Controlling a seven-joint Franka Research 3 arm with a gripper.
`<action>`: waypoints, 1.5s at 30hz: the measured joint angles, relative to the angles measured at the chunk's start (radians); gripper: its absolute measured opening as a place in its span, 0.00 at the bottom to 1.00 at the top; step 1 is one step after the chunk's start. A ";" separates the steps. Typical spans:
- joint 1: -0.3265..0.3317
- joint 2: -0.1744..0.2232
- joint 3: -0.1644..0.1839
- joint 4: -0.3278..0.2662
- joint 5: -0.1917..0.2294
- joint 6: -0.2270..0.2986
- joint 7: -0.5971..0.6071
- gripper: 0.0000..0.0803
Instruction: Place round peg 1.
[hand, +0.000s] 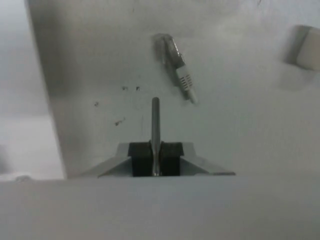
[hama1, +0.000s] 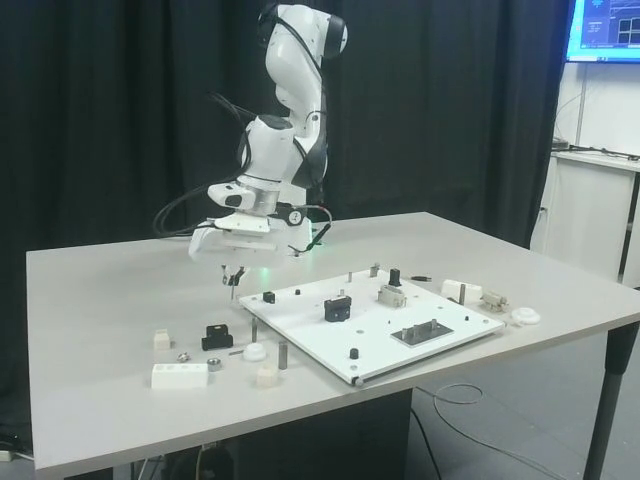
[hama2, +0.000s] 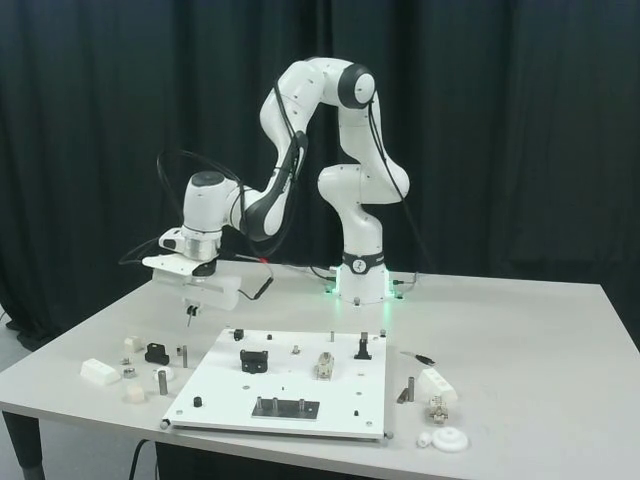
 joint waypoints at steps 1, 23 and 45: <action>-0.001 0.004 0.000 0.001 0.004 0.003 -0.004 0.04; -0.007 0.038 0.001 0.024 0.025 0.006 -0.040 0.91; -0.011 0.040 0.002 0.051 0.025 -0.013 -0.050 1.00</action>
